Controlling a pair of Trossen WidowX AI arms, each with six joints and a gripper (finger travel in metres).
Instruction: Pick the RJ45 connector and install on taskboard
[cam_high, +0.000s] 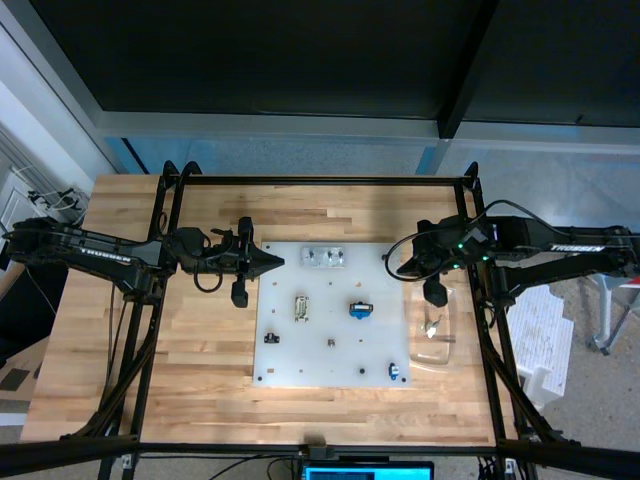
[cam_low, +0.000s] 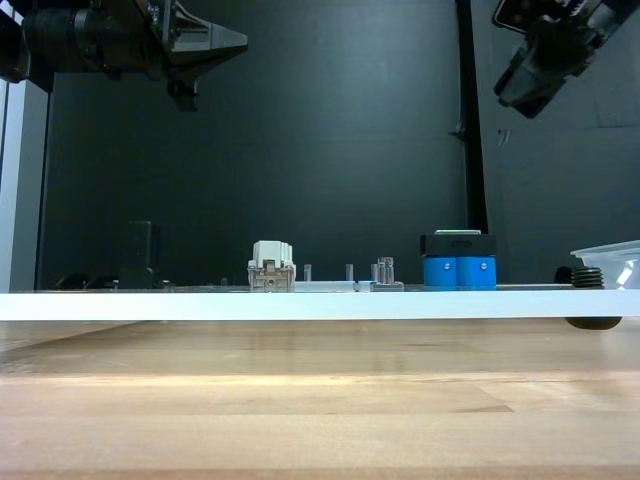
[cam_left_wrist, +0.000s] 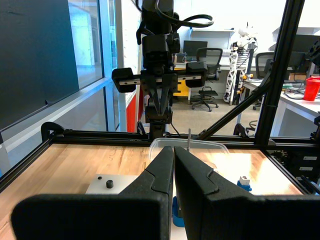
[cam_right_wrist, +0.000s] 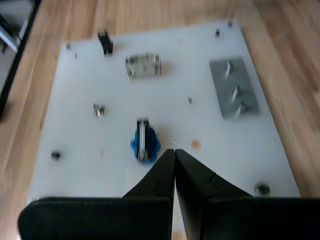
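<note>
Though it was barely more than a pale speck from the high view, the tiny whitish-grey plastic RJ45 connector (cam_high: 432, 325) lay inside the clear plastic tray (cam_high: 450, 352), and neither arm was touching it. That tray sat on the light wooden plank worktop (cam_high: 190, 340), just beside the right edge of the large white square taskboard (cam_high: 310, 362). I could not tell which way the plug was turned.

On the board I saw a blue fitting with a black top (cam_high: 360, 310) near the middle and a beige plastic fitting (cam_high: 300, 310) to its left. A silver metal block (cam_high: 325, 258) with studs sat along the far edge. There was also a small black fitting (cam_high: 271, 338) by the left edge and a smaller blue fitting (cam_high: 395, 372) at the near right corner.

The right hand (cam_right_wrist: 175, 151) hung well above the far right part of the board, tilted down toward it. Its two black fingers were clenched together with nothing between them. Its own camera looked across the white plate, with the blue fitting just beyond the fingertips. The connector was apart from this hand, off to the near side in the tray.

The left hand (cam_left_wrist: 173, 150) hovered level, high over the board's far left edge, pointing inward at the other arm. Its fingers were likewise pressed together and empty. Black frame rails (cam_high: 320, 181) ran around the worktop.
</note>
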